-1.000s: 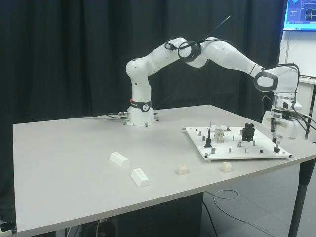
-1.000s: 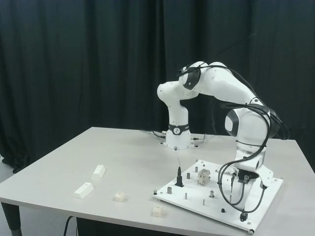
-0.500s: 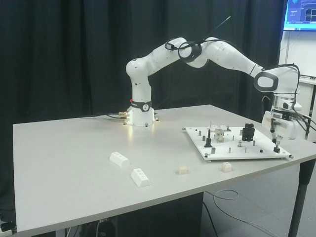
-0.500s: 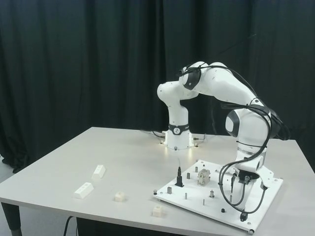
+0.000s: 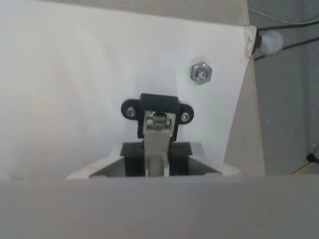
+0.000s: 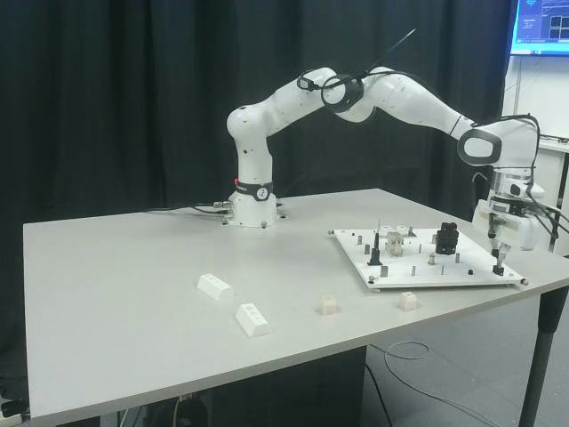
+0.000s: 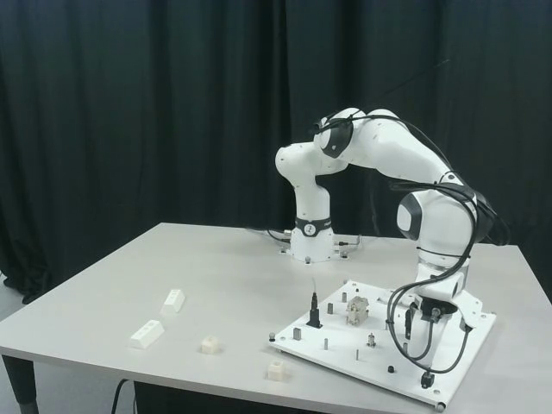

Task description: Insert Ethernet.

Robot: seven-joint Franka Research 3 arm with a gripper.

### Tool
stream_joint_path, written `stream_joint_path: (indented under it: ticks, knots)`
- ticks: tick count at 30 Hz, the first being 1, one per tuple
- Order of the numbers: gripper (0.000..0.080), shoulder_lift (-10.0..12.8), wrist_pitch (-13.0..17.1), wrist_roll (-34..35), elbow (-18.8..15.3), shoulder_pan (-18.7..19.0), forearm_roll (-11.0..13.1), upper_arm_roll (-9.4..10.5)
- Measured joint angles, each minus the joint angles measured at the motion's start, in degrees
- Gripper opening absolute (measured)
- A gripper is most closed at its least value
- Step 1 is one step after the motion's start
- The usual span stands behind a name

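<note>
1. Ethernet plug (image 5: 158, 130), seen in the wrist view, is pinched between the two fingers of the end effector (image 5: 157, 159), its tip at the mouth of a black socket (image 5: 158, 105).
2. That socket is fastened with two screws to a white board (image 5: 75, 89), close to one corner of the board, with a hex nut (image 5: 201, 72) near it.
3. From the first room view, the end effector (image 6: 499, 255) hangs at the far corner of the board (image 6: 462, 274), pointing straight down, clenched on the plug.
4. The board lies on the grey bench (image 6: 133, 285) and carries small pegs and fixtures, among them a black block (image 6: 445, 238) and a black upright post (image 6: 374, 253).
5. In the second room view a black cable (image 7: 414, 341) loops down from the wrist over the board (image 7: 345, 360).
6. Four small white blocks sit on the bench apart from the board: two longer ones (image 6: 214, 286) (image 6: 253, 319) and two smaller ones (image 6: 329, 306) (image 6: 408, 301) near the bench's front edge.
</note>
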Motion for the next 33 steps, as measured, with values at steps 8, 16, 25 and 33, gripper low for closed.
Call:
stream_joint_path:
  ticks: [8, 16, 25, 33]
  knots:
    - [0.0097, 0.0, 0.2, 0.0, 0.0, 0.0, 0.0, -0.01]
    - [0.0097, 0.1, 0.3, -0.1, 0.0, 0.0, 0.0, -0.06]
    - [0.0097, 0.1, 0.3, -0.1, 0.0, 0.0, 0.0, -0.06]
    - [0.0097, 0.1, 0.2, -0.7, 0.0, 0.0, 0.0, -0.03]
